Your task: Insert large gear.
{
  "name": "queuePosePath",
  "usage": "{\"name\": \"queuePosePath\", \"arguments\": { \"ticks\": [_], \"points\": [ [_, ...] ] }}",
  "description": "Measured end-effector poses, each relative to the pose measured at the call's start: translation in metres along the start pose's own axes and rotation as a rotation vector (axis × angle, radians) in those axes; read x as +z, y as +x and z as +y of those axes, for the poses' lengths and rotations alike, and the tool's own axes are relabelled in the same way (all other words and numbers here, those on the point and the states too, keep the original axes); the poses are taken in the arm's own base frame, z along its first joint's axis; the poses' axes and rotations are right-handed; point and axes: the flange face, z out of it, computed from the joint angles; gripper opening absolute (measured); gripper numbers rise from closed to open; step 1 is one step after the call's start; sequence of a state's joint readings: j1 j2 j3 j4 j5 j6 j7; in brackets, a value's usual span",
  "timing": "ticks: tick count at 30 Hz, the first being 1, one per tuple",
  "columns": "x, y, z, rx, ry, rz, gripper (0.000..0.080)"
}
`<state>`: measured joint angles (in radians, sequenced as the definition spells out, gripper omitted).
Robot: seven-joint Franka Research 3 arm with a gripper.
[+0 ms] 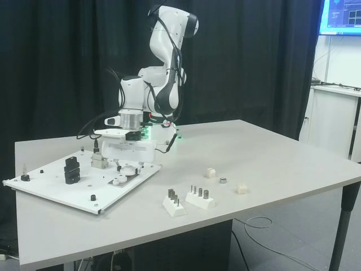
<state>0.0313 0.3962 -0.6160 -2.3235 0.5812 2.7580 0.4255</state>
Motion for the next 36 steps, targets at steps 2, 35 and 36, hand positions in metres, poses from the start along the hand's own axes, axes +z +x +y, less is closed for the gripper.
{"name": "queuePosePath", "arguments": {
  "ticks": [2, 35, 36],
  "points": [
    [0.0001, 0.0, 0.0001, -0.018, 0.0, 0.0, 0.0597],
    [0.0043, -0.0006, -0.0007, 0.039, -0.01, 0.005, 0.0597],
    [0.0043, -0.0007, -0.0009, 0.033, -0.011, 0.005, 0.0597]
  ]
}}
